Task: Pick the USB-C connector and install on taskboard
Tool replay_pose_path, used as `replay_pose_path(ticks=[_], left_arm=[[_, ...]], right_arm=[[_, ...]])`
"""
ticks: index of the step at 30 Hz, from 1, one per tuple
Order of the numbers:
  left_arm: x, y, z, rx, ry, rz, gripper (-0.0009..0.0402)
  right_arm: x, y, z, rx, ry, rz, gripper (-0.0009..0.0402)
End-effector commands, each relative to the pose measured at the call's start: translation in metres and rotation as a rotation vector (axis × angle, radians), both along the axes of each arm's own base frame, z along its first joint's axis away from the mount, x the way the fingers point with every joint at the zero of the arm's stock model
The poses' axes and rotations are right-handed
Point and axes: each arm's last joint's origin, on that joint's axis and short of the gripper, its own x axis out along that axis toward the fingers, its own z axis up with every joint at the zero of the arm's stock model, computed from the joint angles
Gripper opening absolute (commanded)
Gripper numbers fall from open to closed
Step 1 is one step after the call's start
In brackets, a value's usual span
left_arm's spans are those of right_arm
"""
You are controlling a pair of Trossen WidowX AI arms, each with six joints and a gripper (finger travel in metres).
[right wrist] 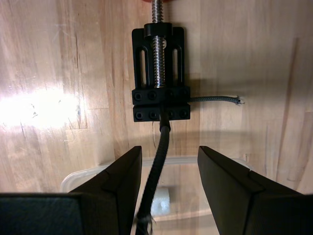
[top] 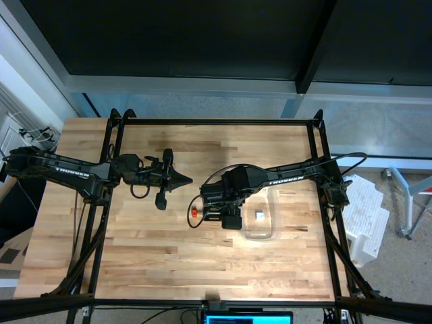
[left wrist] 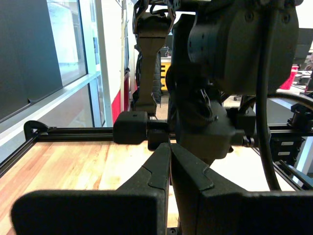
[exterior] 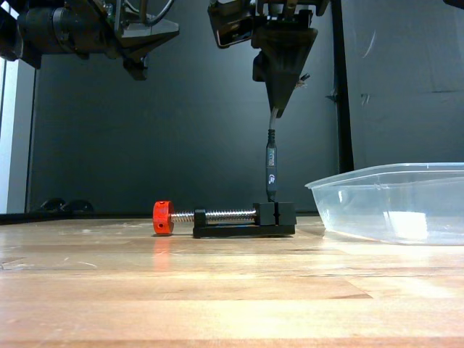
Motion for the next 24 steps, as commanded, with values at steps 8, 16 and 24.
replay_pose_path(ticks=[8, 16, 24], left_arm=[[0.0, 0.0, 0.0, 0.0, 0.0, 0.0, 0.0], [0.0, 0.0, 0.0, 0.0, 0.0, 0.0, 0.0], [0.0, 0.0, 0.0, 0.0, 0.0, 0.0, 0.0]], right_arm=[[-0.004, 0.0, 0.008, 0.003, -0.028, 0.0, 0.0157], [-0.012, -0.004, 0.03, -0.005, -0.201, 0.022, 0.0157], [-0.035, -0.01, 0.048, -0.034, -0.458, 0.058, 0.0157]])
